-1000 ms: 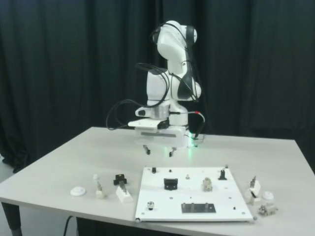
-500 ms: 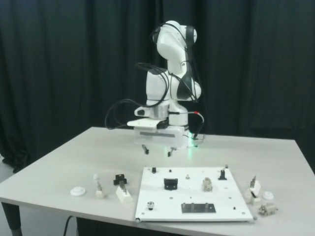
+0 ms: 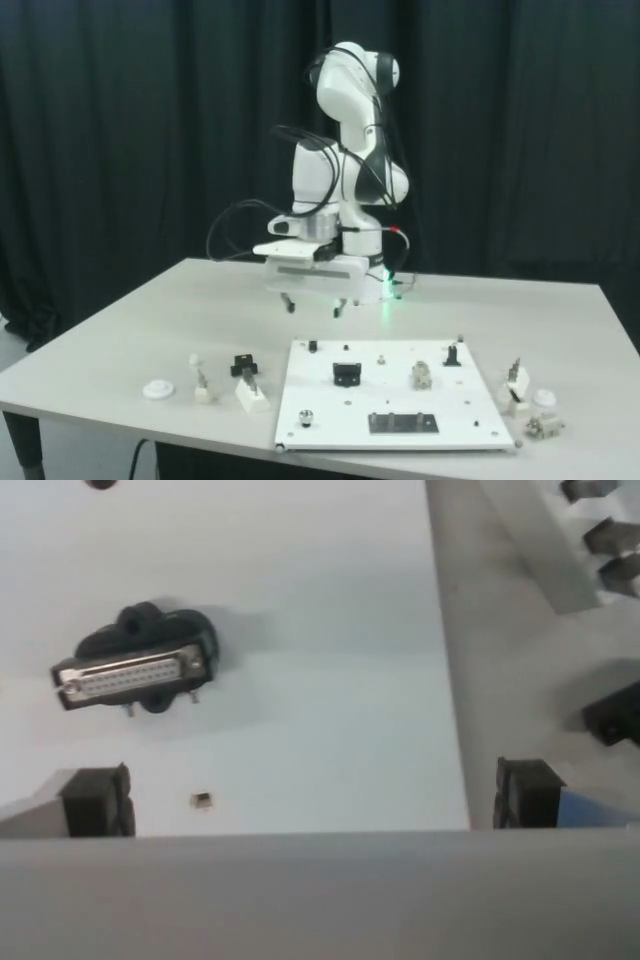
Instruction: Pick square peg 4.
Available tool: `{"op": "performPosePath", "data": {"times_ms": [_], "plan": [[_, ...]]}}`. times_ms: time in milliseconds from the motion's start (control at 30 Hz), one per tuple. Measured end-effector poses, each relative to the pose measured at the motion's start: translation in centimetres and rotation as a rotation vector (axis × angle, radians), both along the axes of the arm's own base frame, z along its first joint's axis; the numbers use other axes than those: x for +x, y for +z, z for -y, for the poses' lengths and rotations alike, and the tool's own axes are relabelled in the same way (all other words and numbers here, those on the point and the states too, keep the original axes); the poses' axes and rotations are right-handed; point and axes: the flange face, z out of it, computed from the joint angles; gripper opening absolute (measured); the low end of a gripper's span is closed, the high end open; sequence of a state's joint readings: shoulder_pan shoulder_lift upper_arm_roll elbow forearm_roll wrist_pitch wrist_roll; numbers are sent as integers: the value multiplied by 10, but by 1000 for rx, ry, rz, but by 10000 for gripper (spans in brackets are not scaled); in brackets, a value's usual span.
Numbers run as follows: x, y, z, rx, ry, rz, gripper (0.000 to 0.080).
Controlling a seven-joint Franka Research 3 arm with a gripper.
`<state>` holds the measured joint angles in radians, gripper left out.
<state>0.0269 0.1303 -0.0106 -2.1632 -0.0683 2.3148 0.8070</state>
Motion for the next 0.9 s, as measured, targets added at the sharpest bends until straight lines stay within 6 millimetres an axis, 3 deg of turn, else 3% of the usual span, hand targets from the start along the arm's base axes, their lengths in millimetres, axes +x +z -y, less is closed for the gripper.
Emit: {"op": "performPosePath", "data": {"times_ms": [500,900], "plan": [[5,8,35,-25,69,22,802],[9,16,60,-66,230,23,802]]}}
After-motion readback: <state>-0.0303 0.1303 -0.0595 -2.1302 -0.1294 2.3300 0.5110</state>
